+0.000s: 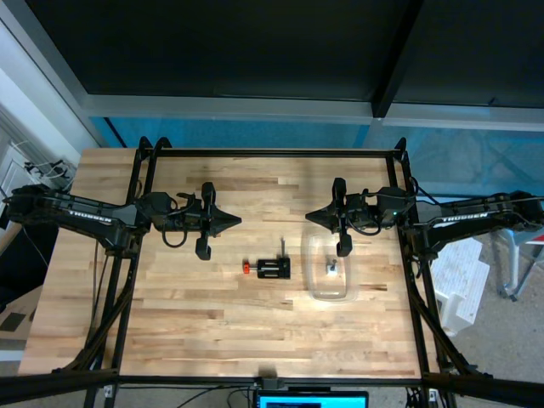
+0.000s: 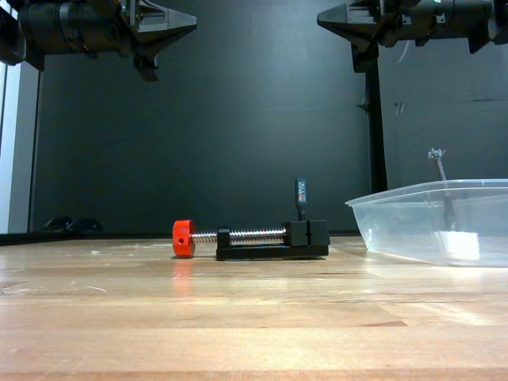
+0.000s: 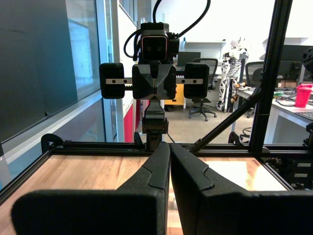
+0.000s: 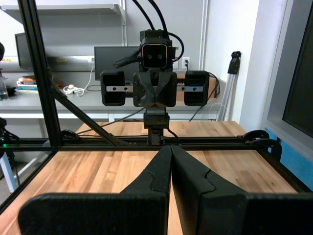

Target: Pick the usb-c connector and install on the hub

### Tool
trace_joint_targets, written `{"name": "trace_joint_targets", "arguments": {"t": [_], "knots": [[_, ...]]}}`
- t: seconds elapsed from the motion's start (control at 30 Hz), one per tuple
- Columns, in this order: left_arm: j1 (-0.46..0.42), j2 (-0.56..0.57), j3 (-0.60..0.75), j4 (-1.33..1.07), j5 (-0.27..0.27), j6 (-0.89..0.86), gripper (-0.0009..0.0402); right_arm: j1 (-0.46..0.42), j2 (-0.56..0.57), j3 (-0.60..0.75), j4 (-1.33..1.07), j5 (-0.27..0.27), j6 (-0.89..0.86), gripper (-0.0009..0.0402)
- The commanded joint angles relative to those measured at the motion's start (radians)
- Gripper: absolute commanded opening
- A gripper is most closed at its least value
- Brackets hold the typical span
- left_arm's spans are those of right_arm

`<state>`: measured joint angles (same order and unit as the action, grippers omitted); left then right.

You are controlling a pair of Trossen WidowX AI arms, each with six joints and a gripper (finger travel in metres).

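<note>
The usb-c connector [image 1: 331, 269] lies free in a clear plastic tub [image 1: 316, 287]; in the low view it shows as a small white piece [image 2: 460, 244] with a thin lead rising from it. The hub [image 2: 301, 193], a small dark upright piece, stands clamped in a black vise [image 1: 274, 269] with a red knob [image 1: 246, 268]. My left gripper [image 1: 238, 221] hangs high over the table left of the vise, shut and holding nothing. High above the tub's far edge, my right gripper [image 1: 308, 216] is shut and also holds nothing. In each wrist view the fingers [image 3: 161, 161] [image 4: 164, 164] press together.
The two arms face each other tip to tip across a gap in mid table, and each wrist view shows the opposite arm [image 3: 154, 81] [image 4: 155, 88]. A black frame [image 1: 272, 154] borders the wooden table [image 1: 187, 314].
</note>
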<state>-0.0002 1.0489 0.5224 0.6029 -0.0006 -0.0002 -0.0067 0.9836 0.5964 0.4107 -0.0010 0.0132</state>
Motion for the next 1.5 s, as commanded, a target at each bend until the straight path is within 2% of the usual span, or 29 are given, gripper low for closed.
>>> {"name": "trace_joint_targets", "arguments": {"t": [0.03,0.27,0.4,0.83,0.9,1.03,1.4,1.5], "knots": [[0.000,0.000,0.000,0.000,0.000,0.000,0.0000,0.000,0.000,0.000,0.010,0.000,0.000,0.0000],[0.000,0.000,0.000,0.000,0.000,0.000,0.0000,0.001,0.000,0.000,-0.009,-0.002,0.021,0.0000],[0.000,0.000,0.000,0.000,0.000,0.000,0.0000,0.002,0.000,0.005,-0.073,-0.027,0.058,0.0000],[0.000,0.000,0.000,0.000,0.000,0.000,0.0000,0.035,0.008,0.218,-0.827,-0.013,0.109,0.0000],[0.000,0.000,0.000,0.000,0.000,0.000,0.0000,0.045,0.018,0.242,-0.923,0.006,0.114,0.0000],[0.000,0.000,0.000,0.000,0.000,0.000,0.0000,0.063,0.052,0.294,-1.101,0.008,0.128,0.0000],[0.000,0.000,0.000,0.000,0.000,0.000,0.0000,0.132,0.174,0.380,-1.317,0.008,0.135,0.0001],[0.000,0.000,0.000,0.000,0.000,0.000,0.0000,0.147,0.208,0.383,-1.359,0.009,0.136,0.0013]]}}
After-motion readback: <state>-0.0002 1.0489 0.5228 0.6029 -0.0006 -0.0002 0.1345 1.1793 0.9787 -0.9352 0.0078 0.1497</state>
